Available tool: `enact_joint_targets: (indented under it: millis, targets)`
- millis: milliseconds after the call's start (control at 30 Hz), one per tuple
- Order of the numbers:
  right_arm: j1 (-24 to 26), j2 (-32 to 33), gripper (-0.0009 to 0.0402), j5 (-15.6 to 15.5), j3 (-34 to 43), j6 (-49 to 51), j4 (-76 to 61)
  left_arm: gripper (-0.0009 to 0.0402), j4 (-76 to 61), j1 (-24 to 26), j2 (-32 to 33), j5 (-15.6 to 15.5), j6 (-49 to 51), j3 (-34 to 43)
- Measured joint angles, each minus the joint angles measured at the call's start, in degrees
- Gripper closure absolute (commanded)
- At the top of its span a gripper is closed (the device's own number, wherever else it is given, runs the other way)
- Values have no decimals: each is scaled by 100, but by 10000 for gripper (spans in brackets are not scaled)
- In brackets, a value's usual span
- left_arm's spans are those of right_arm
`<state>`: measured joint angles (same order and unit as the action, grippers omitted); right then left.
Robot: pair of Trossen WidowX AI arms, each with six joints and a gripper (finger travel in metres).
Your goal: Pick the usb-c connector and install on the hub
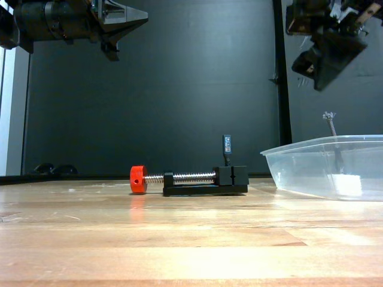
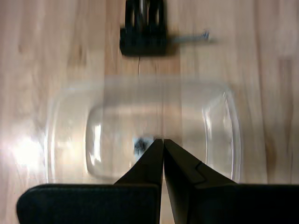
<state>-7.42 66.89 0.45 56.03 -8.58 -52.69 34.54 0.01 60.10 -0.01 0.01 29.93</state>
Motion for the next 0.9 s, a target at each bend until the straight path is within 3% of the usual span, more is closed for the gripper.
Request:
enact_joint_targets:
  millis: [467, 733, 900]
  targets:
    - [-273, 863, 239, 22, 2, -313, -415, 393, 0, 0, 0, -2, 0, 2]
    - [-317, 1344, 215, 297, -4, -339, -240, 393, 0, 0, 0, -2, 0, 2]
    - [-356, 1572, 214, 293, -7, -400, -35, 393, 0, 0, 0, -2, 0, 2]
